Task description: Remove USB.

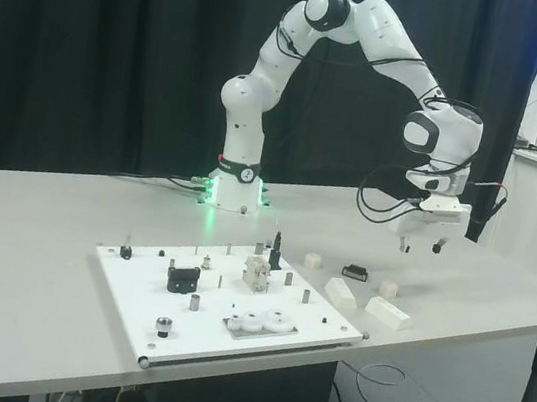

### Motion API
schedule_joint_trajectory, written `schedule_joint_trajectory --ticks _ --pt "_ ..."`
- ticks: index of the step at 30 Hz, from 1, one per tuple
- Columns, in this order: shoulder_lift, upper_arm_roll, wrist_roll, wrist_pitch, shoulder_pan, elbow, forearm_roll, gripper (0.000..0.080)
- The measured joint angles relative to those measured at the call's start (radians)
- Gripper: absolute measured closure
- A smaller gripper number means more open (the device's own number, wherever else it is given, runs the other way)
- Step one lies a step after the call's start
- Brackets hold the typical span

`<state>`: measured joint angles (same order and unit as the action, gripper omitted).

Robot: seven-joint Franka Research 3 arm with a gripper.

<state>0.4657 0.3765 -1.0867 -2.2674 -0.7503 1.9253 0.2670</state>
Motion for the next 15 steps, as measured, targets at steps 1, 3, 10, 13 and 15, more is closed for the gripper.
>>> schedule_joint_trajectory --ticks 1,3,10,13,15 --pt "0.000 0.000 0.000 0.000 0.000 0.000 0.000 0.0010" --pt "-0.001 0.000 -0.001 -0.001 0.000 0.000 0.000 0.0010" --pt "-0.006 0.000 -0.008 -0.005 0.000 0.000 0.000 0.0003" --pt "-0.008 0.000 -0.014 -0.006 0.000 -0.001 0.000 0.0003" --pt "-0.009 0.000 -0.016 -0.007 0.000 -0.001 -0.001 0.0003"
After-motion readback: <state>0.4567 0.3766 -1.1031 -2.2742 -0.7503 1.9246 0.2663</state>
